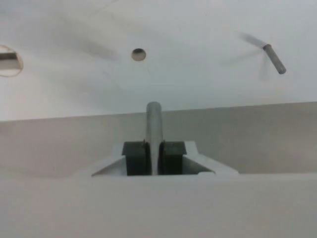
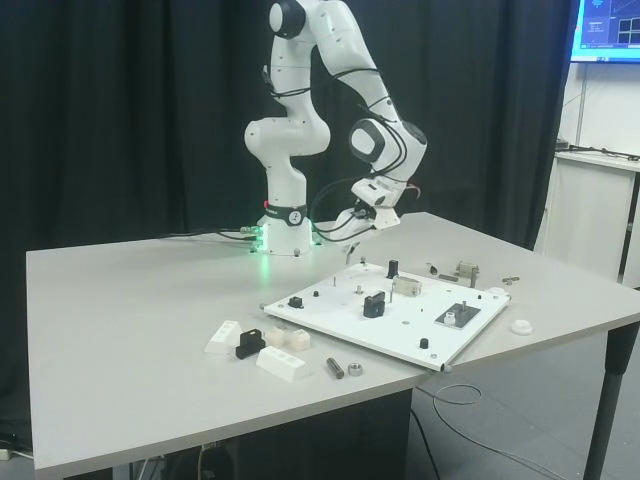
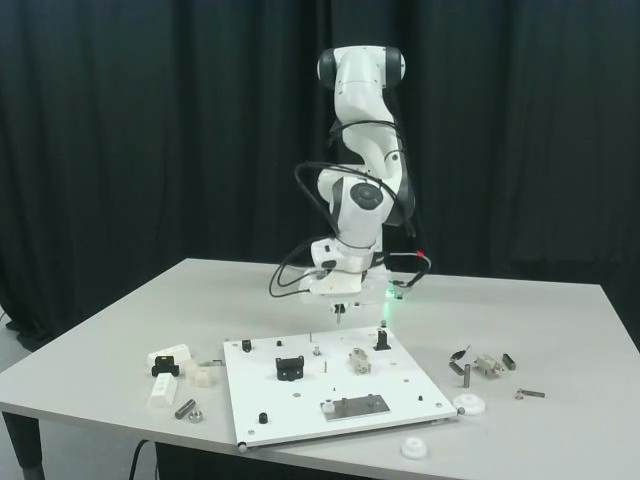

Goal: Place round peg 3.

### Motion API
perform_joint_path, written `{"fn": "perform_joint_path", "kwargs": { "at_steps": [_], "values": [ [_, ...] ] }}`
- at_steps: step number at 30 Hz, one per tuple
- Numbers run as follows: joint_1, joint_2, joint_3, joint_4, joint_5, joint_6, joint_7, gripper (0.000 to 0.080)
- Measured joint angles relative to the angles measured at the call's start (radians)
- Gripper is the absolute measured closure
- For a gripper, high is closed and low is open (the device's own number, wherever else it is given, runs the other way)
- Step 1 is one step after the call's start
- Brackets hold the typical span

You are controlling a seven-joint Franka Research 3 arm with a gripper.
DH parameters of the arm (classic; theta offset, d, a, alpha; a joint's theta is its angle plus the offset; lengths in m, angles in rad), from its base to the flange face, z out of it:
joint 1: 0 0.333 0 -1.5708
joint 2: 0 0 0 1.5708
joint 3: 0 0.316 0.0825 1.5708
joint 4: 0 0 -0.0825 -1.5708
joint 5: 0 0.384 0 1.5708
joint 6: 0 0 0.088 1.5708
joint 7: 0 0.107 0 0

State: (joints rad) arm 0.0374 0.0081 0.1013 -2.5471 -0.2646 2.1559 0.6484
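Note:
My gripper (image 1: 153,157) is shut on a slim grey round peg (image 1: 153,129), clamped between the black pads (image 1: 136,157) with its free end sticking out past them. Beyond the peg tip lies the white board (image 1: 198,74), where a small round hole (image 1: 138,54) sits nearly in line with the peg. In the room views the gripper (image 2: 351,240) (image 3: 338,312) hangs a little above the far edge of the white board (image 2: 400,335) (image 3: 300,410), and the peg (image 3: 338,322) points down.
Another grey peg (image 1: 274,58) stands in the board, and a larger opening (image 1: 10,60) shows at the edge of the wrist view. Black fixtures (image 2: 375,304) (image 3: 290,368) sit on the board. White blocks (image 2: 281,362) lie beside it, and small metal parts (image 3: 487,365) lie on the other side.

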Motion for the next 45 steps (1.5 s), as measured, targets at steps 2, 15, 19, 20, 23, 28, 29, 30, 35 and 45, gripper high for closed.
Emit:
{"fn": "perform_joint_path", "kwargs": {
  "at_steps": [2, 15, 19, 20, 23, 28, 29, 30, 35, 45],
  "values": [
    [0.0, -0.004, 0.0, 0.0, 0.002, 0.0, 0.0, 0.0733],
    [0.0, -0.021, 0.002, 0.0, 0.012, 0.0, 0.0, 0.0734],
    [0.0, -0.023, 0.002, 0.0, 0.017, 0.0, 0.0, 0.0734],
    [0.0, -0.024, 0.002, 0.0, 0.018, 0.0, 0.0, 0.0734],
    [0.0, -0.026, 0.002, 0.0, 0.02, 0.0, 0.0, 0.0734],
    [0.0, -0.028, 0.003, 0.0, 0.022, 0.0, 0.0, 0.0734],
    [0.0, -0.028, 0.003, 0.0, 0.022, 0.0, 0.0, 0.0734],
    [0.0, -0.028, 0.003, 0.0, 0.022, 0.0, 0.0, 0.0734],
    [0.0, -0.028, 0.003, 0.001, 0.022, 0.001, 0.0, 0.0734],
    [0.0, -0.029, 0.004, 0.003, 0.023, 0.001, 0.0, 0.0734]
  ]
}}
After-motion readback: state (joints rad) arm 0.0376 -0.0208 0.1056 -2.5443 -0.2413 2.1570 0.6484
